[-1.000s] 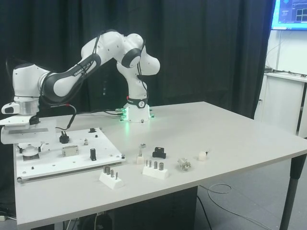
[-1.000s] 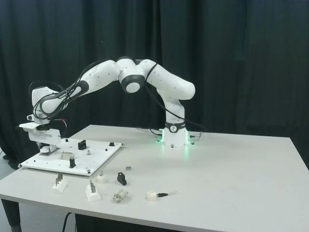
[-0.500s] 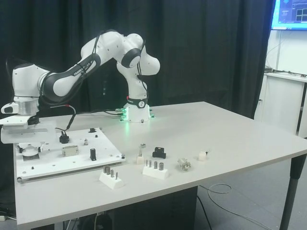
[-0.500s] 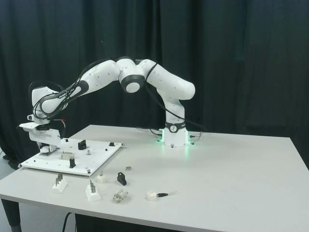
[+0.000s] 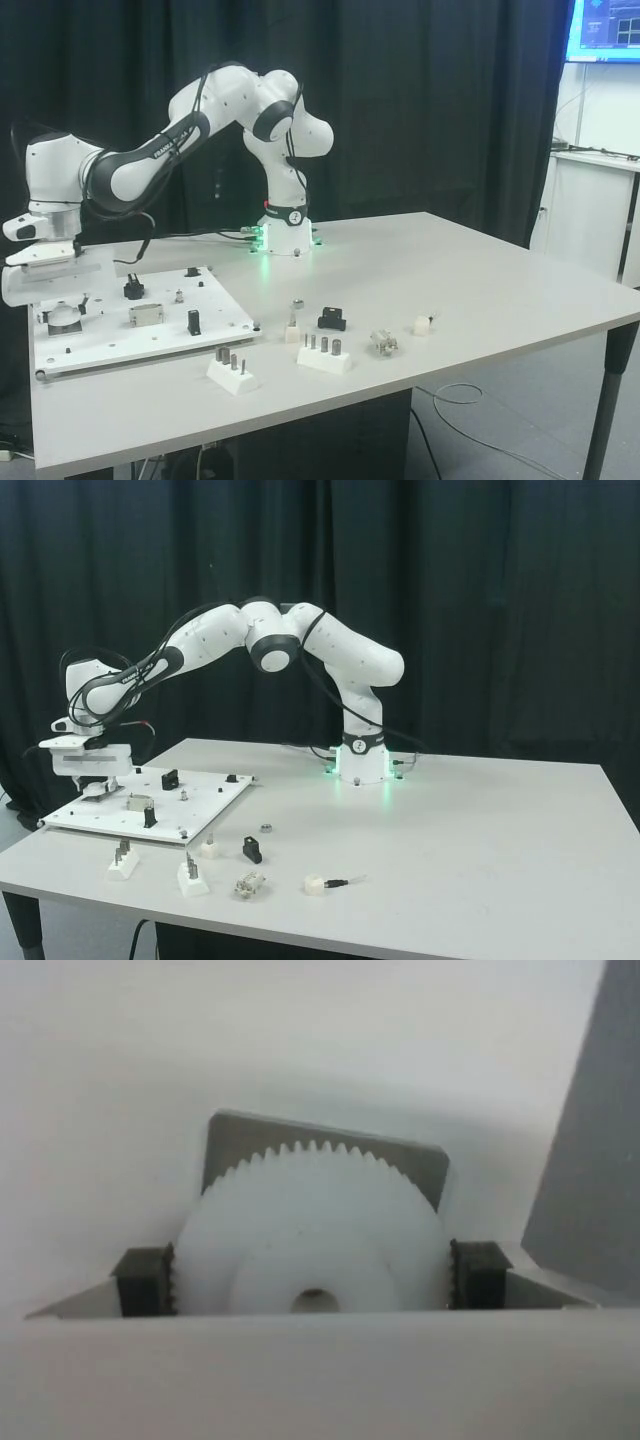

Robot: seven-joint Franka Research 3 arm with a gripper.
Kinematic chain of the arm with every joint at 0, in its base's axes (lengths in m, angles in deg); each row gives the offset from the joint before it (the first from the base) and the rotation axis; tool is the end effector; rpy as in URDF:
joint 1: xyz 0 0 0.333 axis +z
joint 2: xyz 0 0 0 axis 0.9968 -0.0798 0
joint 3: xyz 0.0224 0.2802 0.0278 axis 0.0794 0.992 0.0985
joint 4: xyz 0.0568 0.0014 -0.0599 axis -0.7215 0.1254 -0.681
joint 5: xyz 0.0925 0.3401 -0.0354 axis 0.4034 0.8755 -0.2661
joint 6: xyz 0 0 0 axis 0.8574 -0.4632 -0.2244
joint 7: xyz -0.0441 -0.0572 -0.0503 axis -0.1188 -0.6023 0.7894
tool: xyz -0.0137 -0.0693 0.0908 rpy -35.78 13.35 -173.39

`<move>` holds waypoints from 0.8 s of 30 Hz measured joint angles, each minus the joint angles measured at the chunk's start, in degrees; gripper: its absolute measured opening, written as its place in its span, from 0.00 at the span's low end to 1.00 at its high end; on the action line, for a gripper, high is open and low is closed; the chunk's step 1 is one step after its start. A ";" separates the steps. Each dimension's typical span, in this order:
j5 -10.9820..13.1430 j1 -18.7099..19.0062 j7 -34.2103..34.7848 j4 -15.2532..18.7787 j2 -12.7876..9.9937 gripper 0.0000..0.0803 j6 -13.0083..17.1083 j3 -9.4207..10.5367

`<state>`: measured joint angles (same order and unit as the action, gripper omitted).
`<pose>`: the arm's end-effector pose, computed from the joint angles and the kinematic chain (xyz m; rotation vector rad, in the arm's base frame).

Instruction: Insert large gear.

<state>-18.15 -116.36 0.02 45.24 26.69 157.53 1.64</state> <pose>0.3524 -0.5900 0.2163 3.0092 -0.8368 0.0430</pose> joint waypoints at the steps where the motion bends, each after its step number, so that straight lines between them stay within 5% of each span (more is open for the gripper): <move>1: 0.00 0.00 -1.59 0.00 0.00 0.74 0.00 0.00; 12: 0.00 0.00 -14.24 0.02 0.01 0.74 -0.05 0.00; 24: 1.32 -0.36 -8.52 0.05 0.05 0.74 -0.35 0.00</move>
<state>-16.83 -116.72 -8.49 45.29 26.74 157.19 1.64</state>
